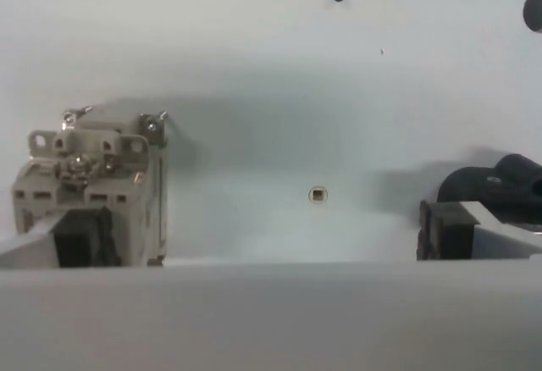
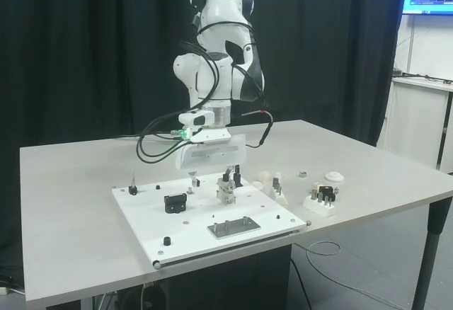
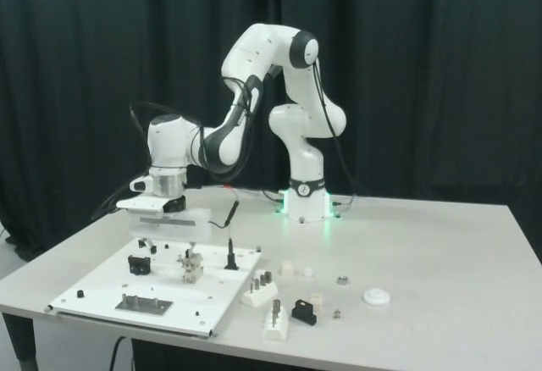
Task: Insert waterproof.
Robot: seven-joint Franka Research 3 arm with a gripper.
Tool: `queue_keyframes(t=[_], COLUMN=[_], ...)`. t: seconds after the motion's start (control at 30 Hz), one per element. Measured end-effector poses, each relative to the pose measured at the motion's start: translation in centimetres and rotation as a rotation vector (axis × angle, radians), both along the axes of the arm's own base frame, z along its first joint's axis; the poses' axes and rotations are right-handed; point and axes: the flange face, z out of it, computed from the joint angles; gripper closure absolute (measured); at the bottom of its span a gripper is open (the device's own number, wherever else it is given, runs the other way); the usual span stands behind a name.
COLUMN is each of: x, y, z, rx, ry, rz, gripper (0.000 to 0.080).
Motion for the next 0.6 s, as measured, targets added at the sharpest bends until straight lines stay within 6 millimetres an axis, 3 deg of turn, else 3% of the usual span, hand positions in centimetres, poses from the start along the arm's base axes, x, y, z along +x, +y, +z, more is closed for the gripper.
queue_keyframes(t=[0.37,0.47,0.6], x=[0.5,1.0,1.2], y=[0.3,0.8,1.6], z=[-0.4,0.9,4.3], rx=[-0.003,-0.004,-0.007], ry=[-0.004,0.004,0.055], rz=[0.028,0.048,0.052], gripper=[0.0003,0.0003,0.0003])
